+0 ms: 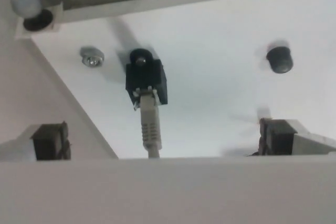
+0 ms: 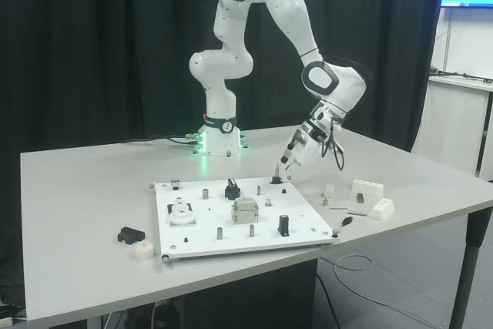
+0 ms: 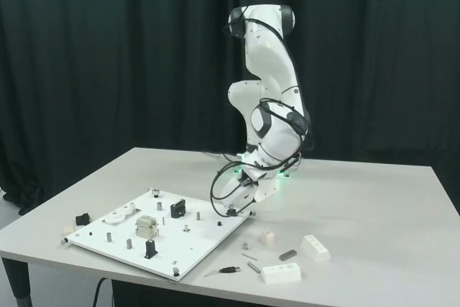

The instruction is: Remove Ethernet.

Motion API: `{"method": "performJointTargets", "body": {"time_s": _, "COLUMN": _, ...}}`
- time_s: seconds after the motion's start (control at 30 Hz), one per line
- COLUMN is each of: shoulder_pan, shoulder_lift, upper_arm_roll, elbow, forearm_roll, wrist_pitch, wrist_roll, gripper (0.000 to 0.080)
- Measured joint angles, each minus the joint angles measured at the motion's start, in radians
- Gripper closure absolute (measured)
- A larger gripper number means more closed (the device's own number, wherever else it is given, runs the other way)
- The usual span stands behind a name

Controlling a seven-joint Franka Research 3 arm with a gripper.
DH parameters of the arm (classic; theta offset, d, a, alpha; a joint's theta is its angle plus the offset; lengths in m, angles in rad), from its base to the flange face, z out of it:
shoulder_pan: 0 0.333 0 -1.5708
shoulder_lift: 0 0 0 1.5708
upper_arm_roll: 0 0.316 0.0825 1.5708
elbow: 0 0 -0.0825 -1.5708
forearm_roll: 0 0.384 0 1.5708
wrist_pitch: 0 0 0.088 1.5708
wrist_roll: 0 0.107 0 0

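Ethernet plug [image 1: 148, 121], grey, is seated in a black socket [image 1: 146, 81] mounted on the white board [image 2: 239, 217], near the board's far edge. Largest item: grey table [image 2: 85, 190] carrying the board. White arm [image 2: 231, 59] reaches down over the board's far edge. Gripper [image 1: 163, 140] hangs above the plug, fingers [image 1: 51, 141] spread wide to either side, not touching it. Black peg [image 1: 279, 59] and a screw head [image 1: 92, 56] lie nearby on the board.

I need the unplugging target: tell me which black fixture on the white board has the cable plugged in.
The black socket between the end effector fingers, with the grey Ethernet plug seated in it; the black knob has none.
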Motion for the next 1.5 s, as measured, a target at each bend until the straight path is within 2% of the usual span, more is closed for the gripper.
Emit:
{"method": "performJointTargets", "body": {"time_s": 0.37, "shoulder_pan": -0.037, "shoulder_lift": 0.0, "upper_arm_roll": 0.024, "elbow": -0.038, "forearm_roll": -0.047, "wrist_pitch": 0.02, "wrist_roll": 0.009, "gripper": 0.0003}}
{"method": "performJointTargets", "body": {"time_s": 0.8, "shoulder_pan": -0.051, "shoulder_lift": 0.002, "upper_arm_roll": 0.032, "elbow": -0.081, "forearm_roll": -0.113, "wrist_pitch": 0.064, "wrist_roll": 0.009, "gripper": 0.0003}}
{"method": "performJointTargets", "body": {"time_s": 1.5, "shoulder_pan": -0.06, "shoulder_lift": 0.003, "upper_arm_roll": 0.037, "elbow": -0.119, "forearm_roll": -0.156, "wrist_pitch": 0.108, "wrist_roll": 0.047, "gripper": 0.0003}}
